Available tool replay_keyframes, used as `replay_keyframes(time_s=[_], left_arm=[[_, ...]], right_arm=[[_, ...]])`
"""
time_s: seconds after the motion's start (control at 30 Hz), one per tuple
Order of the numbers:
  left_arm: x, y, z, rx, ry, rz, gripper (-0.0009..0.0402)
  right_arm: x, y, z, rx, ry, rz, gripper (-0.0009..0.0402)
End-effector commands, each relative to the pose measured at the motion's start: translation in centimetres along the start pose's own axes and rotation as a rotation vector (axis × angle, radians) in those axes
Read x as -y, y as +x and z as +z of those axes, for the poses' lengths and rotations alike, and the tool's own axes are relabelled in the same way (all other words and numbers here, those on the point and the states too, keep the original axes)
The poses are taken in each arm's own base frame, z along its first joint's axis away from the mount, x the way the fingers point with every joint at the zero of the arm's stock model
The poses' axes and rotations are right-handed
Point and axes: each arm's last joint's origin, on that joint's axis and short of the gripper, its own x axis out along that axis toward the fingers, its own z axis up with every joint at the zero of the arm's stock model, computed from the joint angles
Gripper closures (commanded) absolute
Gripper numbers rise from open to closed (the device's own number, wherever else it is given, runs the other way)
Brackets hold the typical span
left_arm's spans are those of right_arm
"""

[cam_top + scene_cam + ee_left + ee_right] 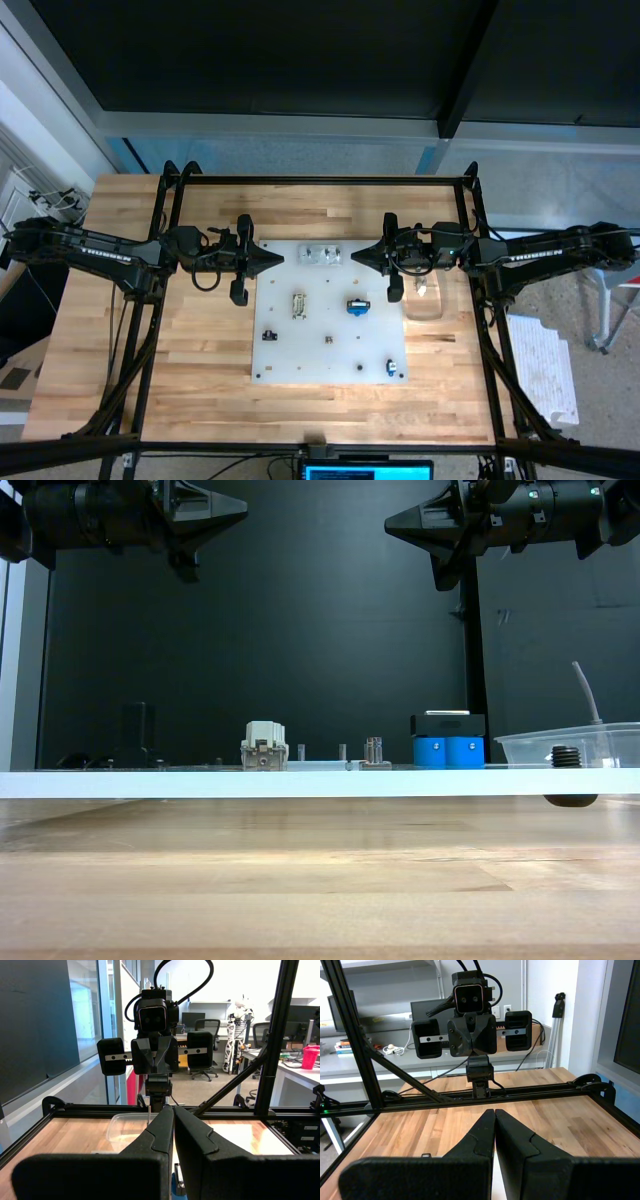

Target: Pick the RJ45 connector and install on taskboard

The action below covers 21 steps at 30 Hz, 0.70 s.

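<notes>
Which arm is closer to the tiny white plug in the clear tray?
Right. The RJ45 connector lies in the clear tray right of the taskboard, under the right arm. Right tool and left tool hover shut, high near the board's far edge.

The taskboard (300, 350) lies flat at the middle of the table (150, 380); a tray (425, 312) sits just beside its right edge, toward the far corner; the left gripper (280, 258) hangs above the board's far-left part, the right gripper (356, 255) above its far-right part; their tips face each other, apart.
</notes>
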Motion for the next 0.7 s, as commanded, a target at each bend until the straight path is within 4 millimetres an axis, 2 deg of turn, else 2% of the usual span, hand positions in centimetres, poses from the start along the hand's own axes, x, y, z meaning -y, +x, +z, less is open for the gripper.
replay_keyframes(time_s=[0.03,0.4,0.7], left_arm=[[0.0,0.0,0.0,0.001,0.0,0.0,0.0393],[0.0,0.0,0.0,0.001,0.0,0.0,0.0393],[0.0,0.0,0.0,0.001,0.0,0.0,0.0393]], right_arm=[[0.0,0.0,0.0,-0.005,0.0,0.0,0.0393],[-0.1,0.0,0.1,-0.003,0.016,0.002,0.0393],[-0.3,-0.8,2.7,-0.18,-0.027,-0.013,0.0393]])
